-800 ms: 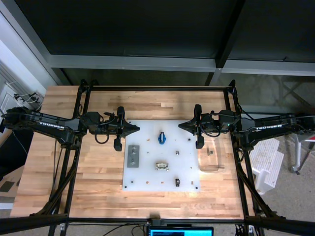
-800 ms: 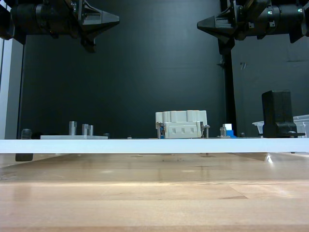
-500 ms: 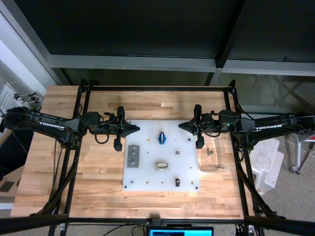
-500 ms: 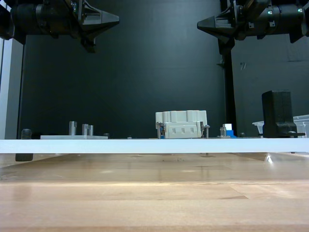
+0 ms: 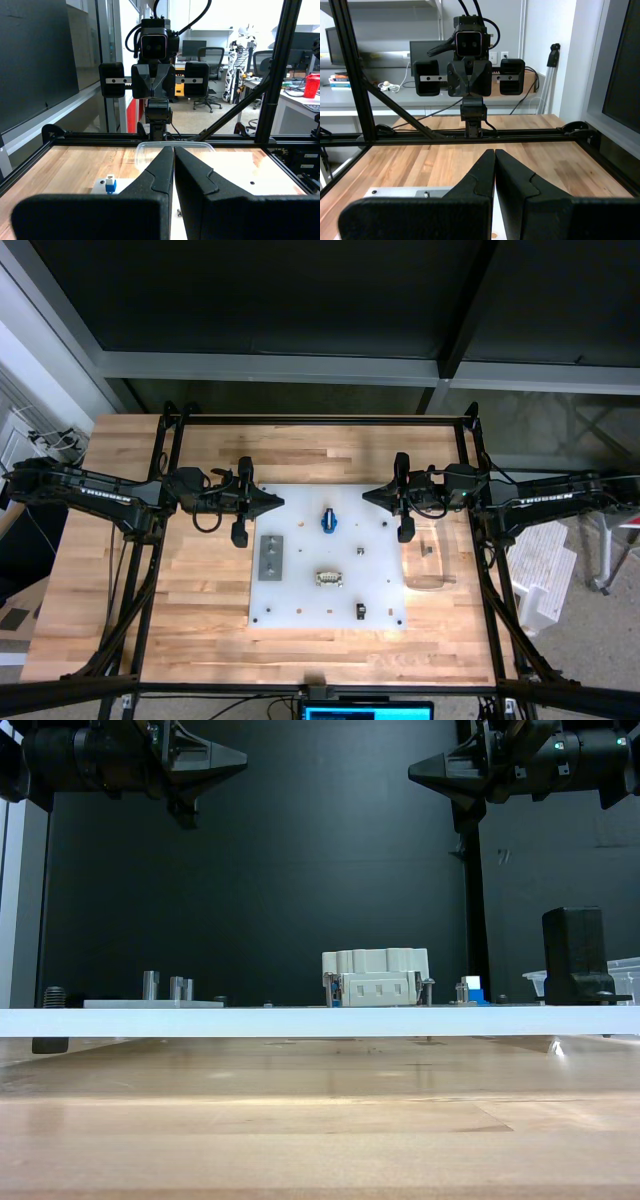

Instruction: Pick the 16mm bar and install on taskboard

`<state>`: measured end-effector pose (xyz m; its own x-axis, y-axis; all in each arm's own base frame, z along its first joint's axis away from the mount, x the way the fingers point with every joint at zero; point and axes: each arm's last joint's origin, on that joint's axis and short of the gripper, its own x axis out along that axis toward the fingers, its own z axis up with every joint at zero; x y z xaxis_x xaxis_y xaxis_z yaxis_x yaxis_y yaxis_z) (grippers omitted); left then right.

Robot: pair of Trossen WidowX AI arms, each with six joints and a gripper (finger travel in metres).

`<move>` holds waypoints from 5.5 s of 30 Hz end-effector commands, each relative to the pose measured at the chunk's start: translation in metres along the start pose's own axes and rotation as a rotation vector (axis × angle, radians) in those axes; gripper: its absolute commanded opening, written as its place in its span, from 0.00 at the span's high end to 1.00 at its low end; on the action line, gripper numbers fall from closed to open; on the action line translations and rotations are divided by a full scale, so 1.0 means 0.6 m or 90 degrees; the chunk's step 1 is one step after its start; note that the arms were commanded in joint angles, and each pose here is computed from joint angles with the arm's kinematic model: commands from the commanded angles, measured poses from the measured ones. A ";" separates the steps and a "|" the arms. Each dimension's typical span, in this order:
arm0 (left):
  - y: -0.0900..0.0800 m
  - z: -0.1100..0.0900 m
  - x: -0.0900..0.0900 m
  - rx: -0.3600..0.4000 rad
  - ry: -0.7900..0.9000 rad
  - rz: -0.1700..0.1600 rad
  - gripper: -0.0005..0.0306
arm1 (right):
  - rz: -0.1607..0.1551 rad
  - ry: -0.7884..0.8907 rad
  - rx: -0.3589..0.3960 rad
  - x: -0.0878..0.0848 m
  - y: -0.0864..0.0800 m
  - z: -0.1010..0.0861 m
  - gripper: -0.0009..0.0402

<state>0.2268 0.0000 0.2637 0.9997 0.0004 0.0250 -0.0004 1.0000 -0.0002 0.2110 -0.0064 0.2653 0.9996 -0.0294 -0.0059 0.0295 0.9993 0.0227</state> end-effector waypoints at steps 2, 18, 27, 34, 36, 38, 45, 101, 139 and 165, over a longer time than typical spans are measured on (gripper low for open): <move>0.000 0.000 0.000 0.000 0.000 0.000 0.98 | 0.000 0.061 0.016 -0.002 0.001 0.010 0.98; 0.000 0.000 0.000 0.000 -0.001 0.000 0.98 | 0.011 0.376 0.020 -0.027 0.018 0.036 0.98; 0.000 0.000 0.000 0.000 0.000 0.000 0.98 | 0.014 0.499 0.031 -0.051 0.027 0.034 0.98; 0.000 0.000 0.000 0.000 0.000 0.000 0.98 | 0.027 0.562 0.032 -0.065 0.039 0.034 0.98; 0.000 0.000 0.000 0.000 -0.001 0.000 0.98 | 0.024 0.585 0.033 -0.071 0.040 0.033 0.98; 0.000 0.000 0.000 0.000 0.000 0.000 0.98 | 0.021 0.613 0.036 -0.077 0.041 0.031 0.98; 0.000 0.000 0.000 0.000 0.000 0.000 0.98 | 0.004 0.694 0.023 -0.097 0.048 0.021 0.98; 0.000 0.000 0.000 0.000 0.000 0.000 0.98 | -0.033 0.863 -0.074 -0.108 0.110 -0.081 0.53; 0.000 0.000 0.000 0.000 0.000 0.000 0.98 | -0.016 0.858 -0.104 -0.107 0.109 -0.143 0.53; 0.000 0.000 0.000 0.000 0.000 0.000 0.98 | -0.008 0.865 -0.093 -0.103 0.111 -0.152 0.66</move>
<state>0.2267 0.0000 0.2638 0.9997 0.0008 0.0254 -0.0008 1.0000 -0.0002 0.1504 0.0640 0.1759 0.2033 -0.0776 -0.9760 -0.0474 0.9949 -0.0889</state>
